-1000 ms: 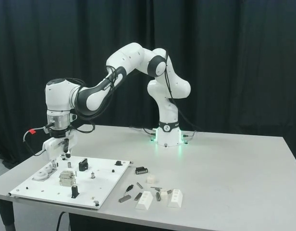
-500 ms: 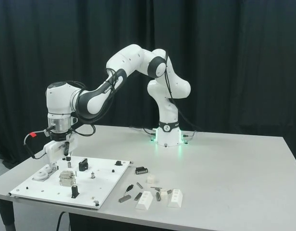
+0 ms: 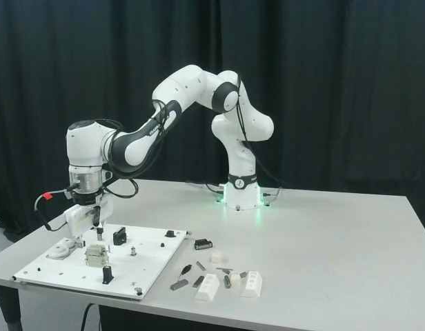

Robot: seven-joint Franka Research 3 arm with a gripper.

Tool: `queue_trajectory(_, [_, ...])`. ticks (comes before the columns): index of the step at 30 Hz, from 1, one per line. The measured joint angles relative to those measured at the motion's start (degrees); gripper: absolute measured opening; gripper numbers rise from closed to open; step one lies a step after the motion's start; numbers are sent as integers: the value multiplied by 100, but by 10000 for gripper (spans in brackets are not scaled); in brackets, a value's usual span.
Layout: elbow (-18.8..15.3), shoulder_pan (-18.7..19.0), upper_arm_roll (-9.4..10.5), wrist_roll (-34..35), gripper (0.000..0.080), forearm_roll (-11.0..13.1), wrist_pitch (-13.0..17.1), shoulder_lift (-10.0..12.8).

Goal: Remove waterproof.

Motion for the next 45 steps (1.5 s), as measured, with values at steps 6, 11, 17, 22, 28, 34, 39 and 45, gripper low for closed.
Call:
queue_trajectory(6, [0,0,10,0,800,2,7,20])
queue_trajectory(11, [0,0,25,0,800,5,7,44])
queue_trajectory(17, [-6,0,46,0,800,5,7,82])
queue_trajectory(22, [-41,0,55,0,800,5,17,103])
queue_trajectory(28, [-114,0,60,0,800,5,70,118])
queue_trajectory(34, [-175,0,92,0,800,5,98,121])
queue_trajectory(39, [-230,9,113,0,800,6,126,121])
queue_trajectory(45, [-313,23,131,0,800,6,223,121])
